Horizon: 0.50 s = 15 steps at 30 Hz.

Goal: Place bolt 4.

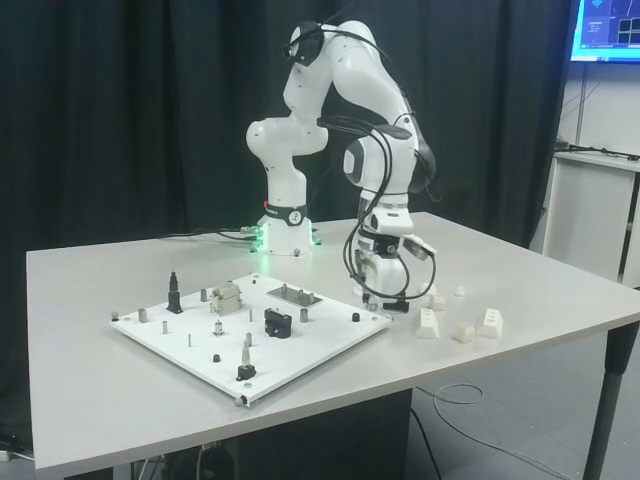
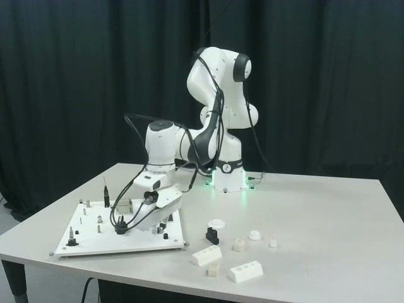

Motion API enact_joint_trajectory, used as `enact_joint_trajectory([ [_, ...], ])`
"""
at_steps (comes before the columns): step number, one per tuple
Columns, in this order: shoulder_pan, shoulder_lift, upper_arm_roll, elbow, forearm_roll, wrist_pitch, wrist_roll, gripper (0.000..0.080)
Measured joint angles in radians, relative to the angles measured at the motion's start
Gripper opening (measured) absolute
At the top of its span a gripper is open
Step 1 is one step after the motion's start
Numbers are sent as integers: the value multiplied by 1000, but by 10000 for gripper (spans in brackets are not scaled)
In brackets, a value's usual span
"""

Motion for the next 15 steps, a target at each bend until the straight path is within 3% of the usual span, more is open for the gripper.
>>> enact_joint_trajectory([
  [15,0,70,22,93,-1,1,296,236],
])
